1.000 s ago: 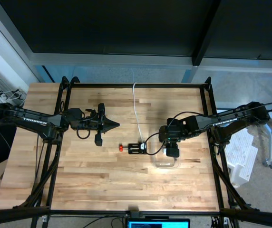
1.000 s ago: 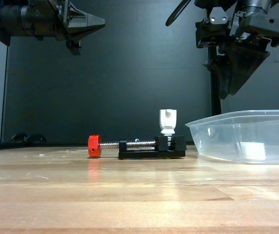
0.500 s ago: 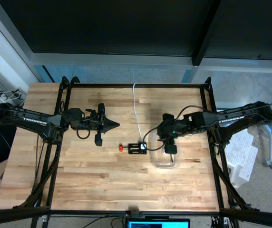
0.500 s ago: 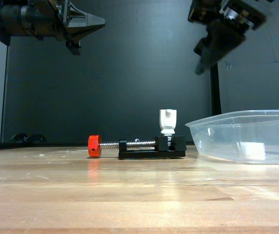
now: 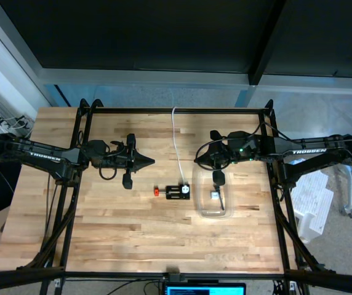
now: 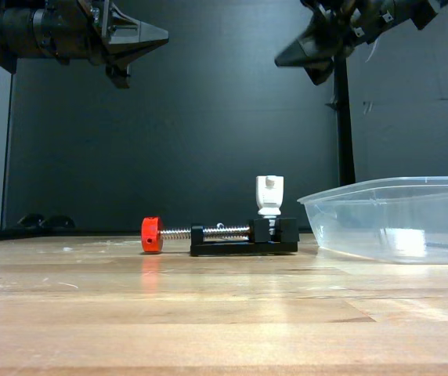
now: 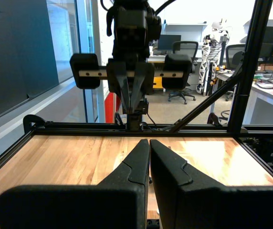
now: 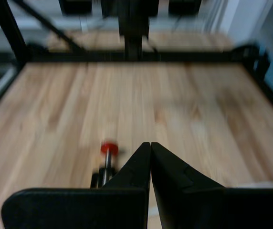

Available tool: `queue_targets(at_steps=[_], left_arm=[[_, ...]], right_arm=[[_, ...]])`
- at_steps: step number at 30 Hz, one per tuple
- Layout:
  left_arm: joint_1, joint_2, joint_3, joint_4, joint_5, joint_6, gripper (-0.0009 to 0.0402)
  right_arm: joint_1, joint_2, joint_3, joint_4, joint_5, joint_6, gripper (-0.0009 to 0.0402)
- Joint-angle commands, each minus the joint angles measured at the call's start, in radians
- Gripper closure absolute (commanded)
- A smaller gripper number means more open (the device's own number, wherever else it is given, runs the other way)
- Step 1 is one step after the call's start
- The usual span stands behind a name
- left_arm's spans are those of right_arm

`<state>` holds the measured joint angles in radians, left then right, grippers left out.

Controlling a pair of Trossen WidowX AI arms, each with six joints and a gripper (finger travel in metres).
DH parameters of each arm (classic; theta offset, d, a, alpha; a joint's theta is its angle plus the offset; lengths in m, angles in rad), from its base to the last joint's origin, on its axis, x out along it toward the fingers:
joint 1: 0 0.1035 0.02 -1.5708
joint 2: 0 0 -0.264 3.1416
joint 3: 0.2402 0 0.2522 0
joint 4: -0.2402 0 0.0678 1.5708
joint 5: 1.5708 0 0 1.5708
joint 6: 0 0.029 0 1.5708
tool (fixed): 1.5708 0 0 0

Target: Remove the power plug from the receptacle and place in the container

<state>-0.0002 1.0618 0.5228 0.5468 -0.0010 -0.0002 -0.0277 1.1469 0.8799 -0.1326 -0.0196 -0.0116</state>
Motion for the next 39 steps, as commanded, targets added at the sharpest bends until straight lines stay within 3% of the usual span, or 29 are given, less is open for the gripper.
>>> queue_targets(at_steps=[1, 22, 39], left_arm=[[0.000, 0.000, 0.000, 0.000, 0.000, 0.000, 0.0393], [0.000, 0.000, 0.000, 0.000, 0.000, 0.000, 0.0393], [0.000, 0.000, 0.000, 0.000, 0.000, 0.000, 0.0393]], right_arm=[[0.000, -0.024, -0.056, 0.135, 0.000, 0.007, 0.0391], [-0.001, -0.109, -0.344, 0.678, -0.009, 0.023, 0.0393], [0.000, -0.109, -0.364, 0.692, -0.008, 0.030, 0.0393]])
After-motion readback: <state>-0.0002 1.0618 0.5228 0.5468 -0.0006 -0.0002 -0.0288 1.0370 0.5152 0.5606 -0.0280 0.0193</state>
